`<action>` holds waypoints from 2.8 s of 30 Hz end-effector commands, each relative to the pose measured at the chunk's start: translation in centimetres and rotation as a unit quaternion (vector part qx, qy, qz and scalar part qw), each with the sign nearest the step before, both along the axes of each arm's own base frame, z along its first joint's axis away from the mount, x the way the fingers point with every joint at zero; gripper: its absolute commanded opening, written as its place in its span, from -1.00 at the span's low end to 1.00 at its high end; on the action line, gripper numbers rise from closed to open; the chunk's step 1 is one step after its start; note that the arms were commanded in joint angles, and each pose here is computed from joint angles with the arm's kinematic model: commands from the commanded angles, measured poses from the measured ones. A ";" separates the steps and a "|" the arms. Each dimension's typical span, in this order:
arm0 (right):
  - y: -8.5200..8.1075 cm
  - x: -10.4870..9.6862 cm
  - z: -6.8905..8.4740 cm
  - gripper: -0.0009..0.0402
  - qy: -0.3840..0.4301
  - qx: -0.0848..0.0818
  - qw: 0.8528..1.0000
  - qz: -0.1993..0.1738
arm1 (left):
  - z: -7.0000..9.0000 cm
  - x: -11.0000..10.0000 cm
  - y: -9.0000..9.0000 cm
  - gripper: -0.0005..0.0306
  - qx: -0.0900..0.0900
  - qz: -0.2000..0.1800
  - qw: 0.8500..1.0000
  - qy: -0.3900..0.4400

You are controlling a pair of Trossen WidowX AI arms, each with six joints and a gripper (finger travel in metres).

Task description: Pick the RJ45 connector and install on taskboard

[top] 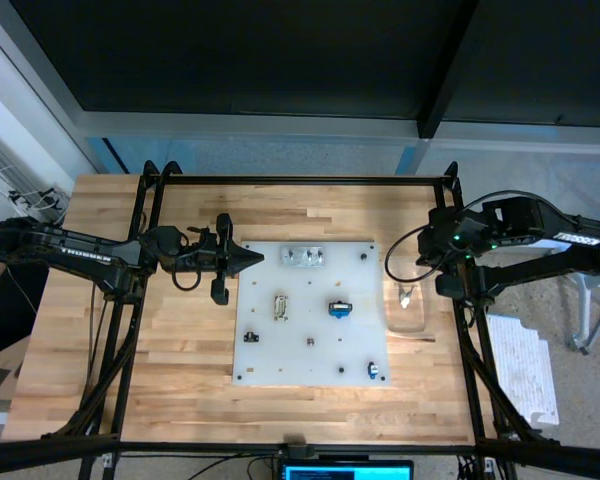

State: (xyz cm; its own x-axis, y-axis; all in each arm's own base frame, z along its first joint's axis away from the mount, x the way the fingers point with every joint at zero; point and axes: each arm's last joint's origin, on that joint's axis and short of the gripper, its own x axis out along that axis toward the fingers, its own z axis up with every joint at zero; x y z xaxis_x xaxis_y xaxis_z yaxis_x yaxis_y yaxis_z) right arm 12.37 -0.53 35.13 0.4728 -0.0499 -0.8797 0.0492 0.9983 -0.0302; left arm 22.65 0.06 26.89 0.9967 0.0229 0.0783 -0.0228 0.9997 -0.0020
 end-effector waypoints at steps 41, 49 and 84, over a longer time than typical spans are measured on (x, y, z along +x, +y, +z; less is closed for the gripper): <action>1.3 0.2 -11.9 -0.07 0.132 0.016 0.990 -0.035 | 0.0 0.0 0.0 -0.96 0.000 0.000 1.000 0.000; 1.8 1.3 -12.7 -0.08 0.136 0.008 0.990 -0.045 | 0.0 0.0 0.0 -0.97 0.000 0.000 1.000 0.000; 2.6 3.1 -14.7 -0.08 0.140 0.010 0.989 -0.049 | 0.0 0.0 0.0 -0.96 0.000 0.000 1.000 0.000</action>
State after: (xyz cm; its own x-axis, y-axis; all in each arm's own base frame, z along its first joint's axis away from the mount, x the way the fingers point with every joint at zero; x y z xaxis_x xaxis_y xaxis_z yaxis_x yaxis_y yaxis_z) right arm 15.40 2.08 20.45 0.1978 -0.0614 -0.9783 0.1304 0.9908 -0.0358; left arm 22.65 0.06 26.90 0.9967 0.0233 0.0783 -0.0232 0.9997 -0.0020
